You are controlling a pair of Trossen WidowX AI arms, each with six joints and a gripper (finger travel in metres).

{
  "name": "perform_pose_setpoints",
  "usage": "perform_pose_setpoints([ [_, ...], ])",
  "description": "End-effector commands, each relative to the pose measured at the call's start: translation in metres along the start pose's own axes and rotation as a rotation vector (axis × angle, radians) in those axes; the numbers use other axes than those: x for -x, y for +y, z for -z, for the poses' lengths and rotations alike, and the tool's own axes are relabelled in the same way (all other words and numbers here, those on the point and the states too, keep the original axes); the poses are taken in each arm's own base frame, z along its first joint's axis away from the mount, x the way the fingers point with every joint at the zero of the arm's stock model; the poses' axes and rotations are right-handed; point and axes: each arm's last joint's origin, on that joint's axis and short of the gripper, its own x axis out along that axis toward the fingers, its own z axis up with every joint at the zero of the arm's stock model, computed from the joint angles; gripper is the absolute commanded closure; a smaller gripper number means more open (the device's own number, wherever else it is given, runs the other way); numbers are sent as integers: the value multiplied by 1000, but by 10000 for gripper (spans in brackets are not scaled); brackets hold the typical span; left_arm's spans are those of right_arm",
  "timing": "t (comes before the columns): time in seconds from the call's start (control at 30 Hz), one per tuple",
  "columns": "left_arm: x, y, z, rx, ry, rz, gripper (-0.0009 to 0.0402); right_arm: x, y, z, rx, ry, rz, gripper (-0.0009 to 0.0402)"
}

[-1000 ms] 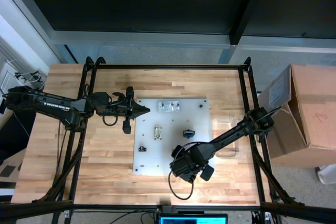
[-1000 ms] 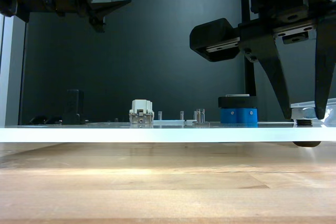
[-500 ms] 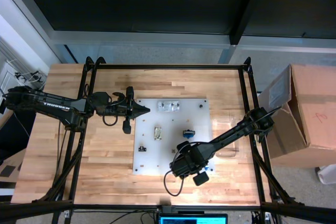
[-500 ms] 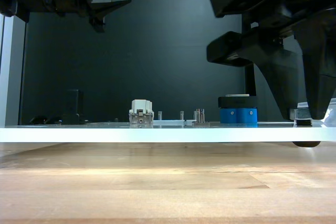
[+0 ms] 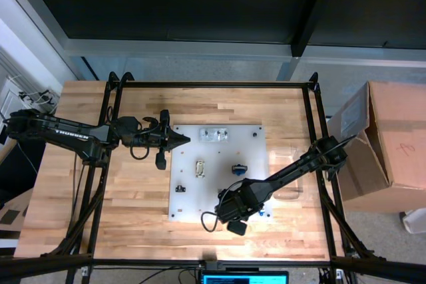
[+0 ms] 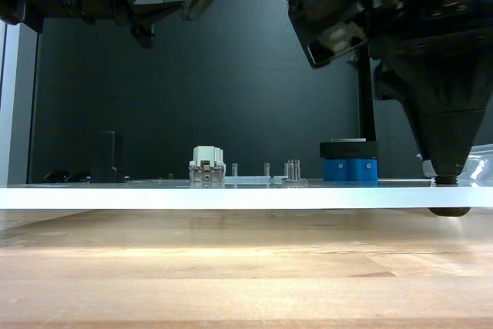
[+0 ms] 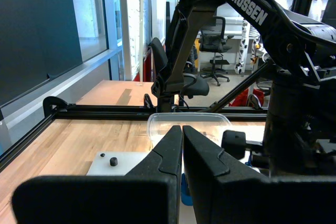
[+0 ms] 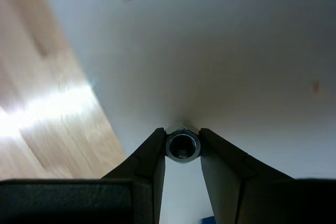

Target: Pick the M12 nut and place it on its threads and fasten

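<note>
The small silver nut is pinched between my right gripper's fingers, seen end-on with its dark hole facing the camera and the white board beneath. In the low view my right gripper points straight down, its tips right at the top of the black stud; how far the nut sits down on the stud I cannot tell. From above, the right wrist covers that spot near the board's near right edge. My left gripper hovers shut and empty above the board's far left edge.
A blue block, a white connector and small silver posts stand on the board. A clear tray lies right of the board, and a cardboard box stands beyond the table's right edge.
My right wrist has turned about its vertical axis over the stud, keeping its grip on the nut; its fingers now show edge-on in the low view. The left arm has stayed still.
</note>
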Motion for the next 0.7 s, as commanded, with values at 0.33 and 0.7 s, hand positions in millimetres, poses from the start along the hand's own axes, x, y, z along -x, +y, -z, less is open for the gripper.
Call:
perform_pose_setpoints([
  [0.33,0,0,0,0,0,0,393,0,-1,-1,-742,-63,16,380],
  [0.7,0,0,0,0,0,0,393,2,-1,0,-735,-68,13,380],
])
